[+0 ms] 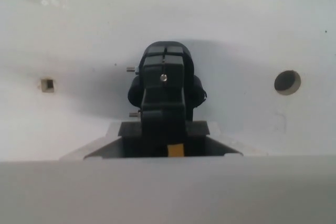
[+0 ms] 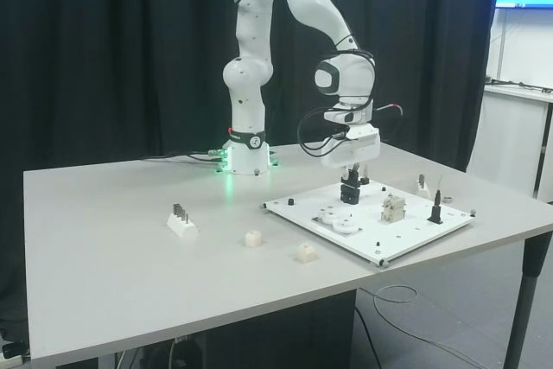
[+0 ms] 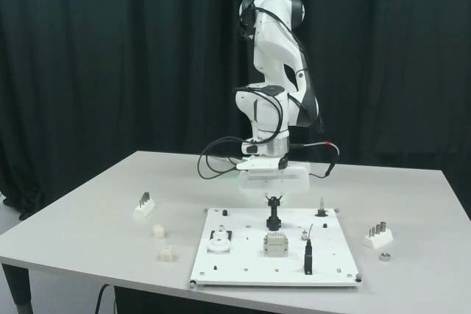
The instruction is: Insert D-SUB.
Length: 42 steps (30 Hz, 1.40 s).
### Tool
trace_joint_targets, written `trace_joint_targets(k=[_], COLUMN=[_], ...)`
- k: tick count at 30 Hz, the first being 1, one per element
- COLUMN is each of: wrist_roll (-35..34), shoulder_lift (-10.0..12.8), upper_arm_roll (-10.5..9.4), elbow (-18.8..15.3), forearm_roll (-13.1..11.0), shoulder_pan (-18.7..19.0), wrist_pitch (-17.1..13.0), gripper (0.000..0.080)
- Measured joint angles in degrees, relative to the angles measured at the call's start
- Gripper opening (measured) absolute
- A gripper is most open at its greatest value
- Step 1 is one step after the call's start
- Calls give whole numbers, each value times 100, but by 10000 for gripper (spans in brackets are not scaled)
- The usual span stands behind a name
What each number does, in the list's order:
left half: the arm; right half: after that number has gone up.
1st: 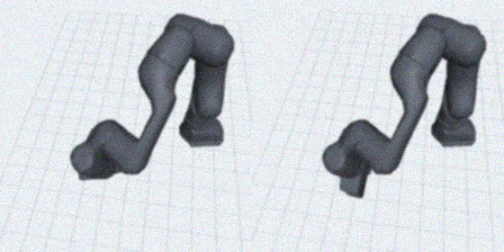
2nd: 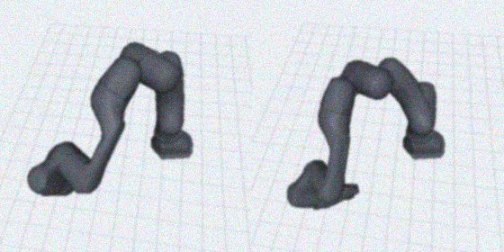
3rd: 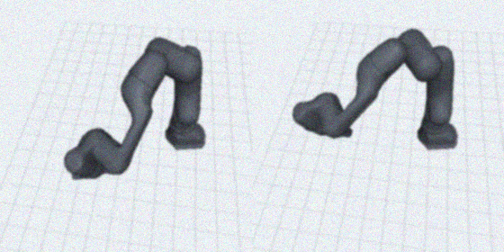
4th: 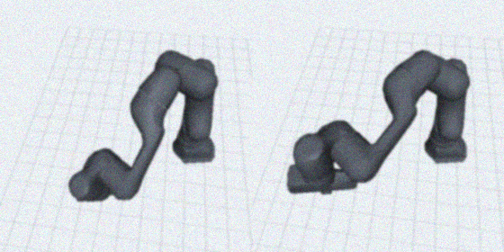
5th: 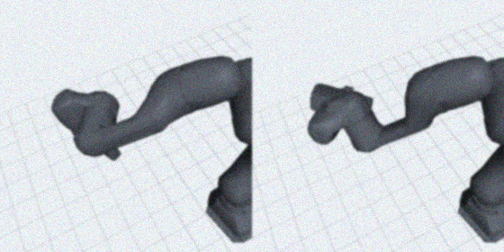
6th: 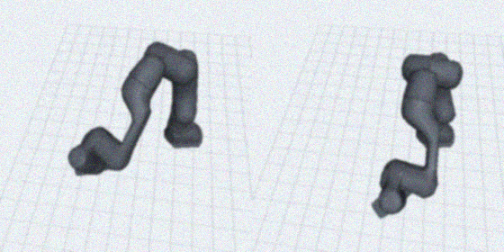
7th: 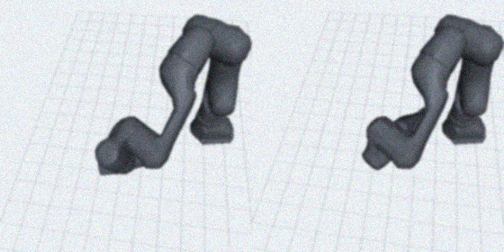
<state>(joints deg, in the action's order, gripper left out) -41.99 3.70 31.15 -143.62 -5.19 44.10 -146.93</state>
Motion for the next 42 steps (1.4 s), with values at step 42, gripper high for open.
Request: trace_joint_targets(k=[42], wrist_roll=[64], shoulder_lift=[34], upper_arm_roll=[-13], elbow=[-41], forearm_roll=[0], shoulder_pan=[4], wrist_pitch=[-129], gripper=[154])
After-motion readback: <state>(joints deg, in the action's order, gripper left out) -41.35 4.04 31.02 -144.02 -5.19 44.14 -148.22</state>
